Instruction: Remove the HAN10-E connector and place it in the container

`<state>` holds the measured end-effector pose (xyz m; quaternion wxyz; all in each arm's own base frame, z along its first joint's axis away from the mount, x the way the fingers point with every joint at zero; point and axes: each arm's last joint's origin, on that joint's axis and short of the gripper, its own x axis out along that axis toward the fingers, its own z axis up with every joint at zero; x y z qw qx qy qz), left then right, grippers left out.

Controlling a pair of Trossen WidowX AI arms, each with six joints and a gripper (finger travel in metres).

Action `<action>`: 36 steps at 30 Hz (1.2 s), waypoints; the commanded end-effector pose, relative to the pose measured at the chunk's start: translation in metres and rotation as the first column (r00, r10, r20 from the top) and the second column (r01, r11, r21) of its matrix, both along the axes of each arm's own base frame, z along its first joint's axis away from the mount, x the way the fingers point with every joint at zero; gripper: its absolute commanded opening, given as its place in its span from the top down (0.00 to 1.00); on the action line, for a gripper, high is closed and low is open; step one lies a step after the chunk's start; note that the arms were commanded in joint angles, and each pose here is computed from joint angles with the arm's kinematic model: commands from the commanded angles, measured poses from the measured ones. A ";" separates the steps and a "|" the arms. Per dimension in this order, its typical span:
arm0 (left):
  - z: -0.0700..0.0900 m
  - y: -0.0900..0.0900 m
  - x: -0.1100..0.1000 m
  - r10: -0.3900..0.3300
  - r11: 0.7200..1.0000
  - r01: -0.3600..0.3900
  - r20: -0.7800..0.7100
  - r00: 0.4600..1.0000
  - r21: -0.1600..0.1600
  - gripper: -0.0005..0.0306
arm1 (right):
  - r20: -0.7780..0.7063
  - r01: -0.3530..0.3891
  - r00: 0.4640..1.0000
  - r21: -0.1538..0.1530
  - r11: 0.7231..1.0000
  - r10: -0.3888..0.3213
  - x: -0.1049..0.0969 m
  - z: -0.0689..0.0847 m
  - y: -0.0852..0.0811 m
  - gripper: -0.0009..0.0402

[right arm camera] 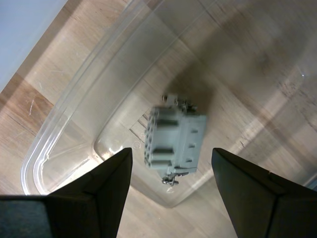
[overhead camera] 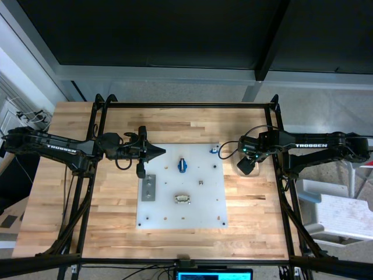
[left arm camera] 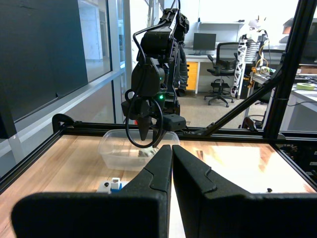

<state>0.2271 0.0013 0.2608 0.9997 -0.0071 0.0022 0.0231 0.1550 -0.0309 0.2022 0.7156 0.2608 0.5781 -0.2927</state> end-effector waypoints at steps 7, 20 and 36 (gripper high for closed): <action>0.000 0.000 0.000 0.000 1.000 0.000 0.000 1.000 0.000 0.98 | 0.001 0.002 1.000 0.002 1.000 -0.002 0.000 0.000 0.000 0.38; 0.000 0.000 0.000 0.000 1.000 0.000 0.000 1.000 0.000 0.98 | 0.026 0.000 1.000 0.004 1.000 0.000 0.005 0.029 -0.001 0.38; 0.000 0.000 0.000 0.000 1.000 0.000 0.000 1.000 0.000 0.98 | 0.027 -0.004 1.000 0.003 1.000 0.004 0.004 0.063 0.000 0.38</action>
